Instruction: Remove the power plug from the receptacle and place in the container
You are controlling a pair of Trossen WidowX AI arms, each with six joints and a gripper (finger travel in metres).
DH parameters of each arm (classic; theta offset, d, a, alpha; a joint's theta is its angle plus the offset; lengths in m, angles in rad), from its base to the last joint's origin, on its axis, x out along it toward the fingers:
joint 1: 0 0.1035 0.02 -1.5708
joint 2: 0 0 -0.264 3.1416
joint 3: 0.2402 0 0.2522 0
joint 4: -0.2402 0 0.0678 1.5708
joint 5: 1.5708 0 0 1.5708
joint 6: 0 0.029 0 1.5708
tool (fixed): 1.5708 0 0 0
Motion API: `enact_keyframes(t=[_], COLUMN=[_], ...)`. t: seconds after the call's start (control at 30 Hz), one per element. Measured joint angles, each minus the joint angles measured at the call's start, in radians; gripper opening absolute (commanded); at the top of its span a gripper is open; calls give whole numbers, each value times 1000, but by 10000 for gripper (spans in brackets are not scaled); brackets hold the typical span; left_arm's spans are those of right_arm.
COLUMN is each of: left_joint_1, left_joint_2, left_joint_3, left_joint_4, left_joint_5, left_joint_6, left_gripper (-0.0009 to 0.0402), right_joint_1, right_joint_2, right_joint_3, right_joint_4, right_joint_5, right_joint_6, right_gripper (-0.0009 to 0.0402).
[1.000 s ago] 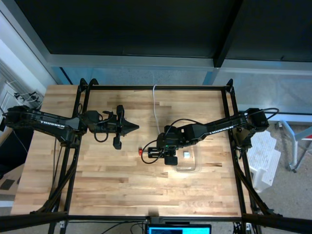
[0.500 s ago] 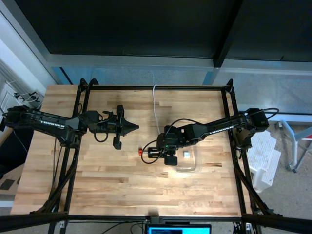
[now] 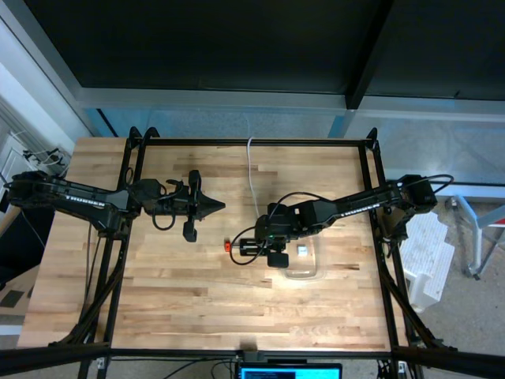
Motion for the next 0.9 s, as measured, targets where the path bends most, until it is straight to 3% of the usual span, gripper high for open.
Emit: enact_keyframes(t=[0.47, 0.9], left_joint_1=[0, 0], left_joint_2=[0, 0], left_joint_3=[0, 0], left_joint_4=[0, 0], left_joint_5=[0, 0], left_joint_6=[0, 0], left_gripper=[0, 0], right_joint_1=[-1, 9], right_joint_2=[-48, -138], right_joint_3=[6, -17], right_joint_4=[2, -124], right_joint_5=[0, 1], right_joint_6=[8, 23], right_gripper=[0, 0])
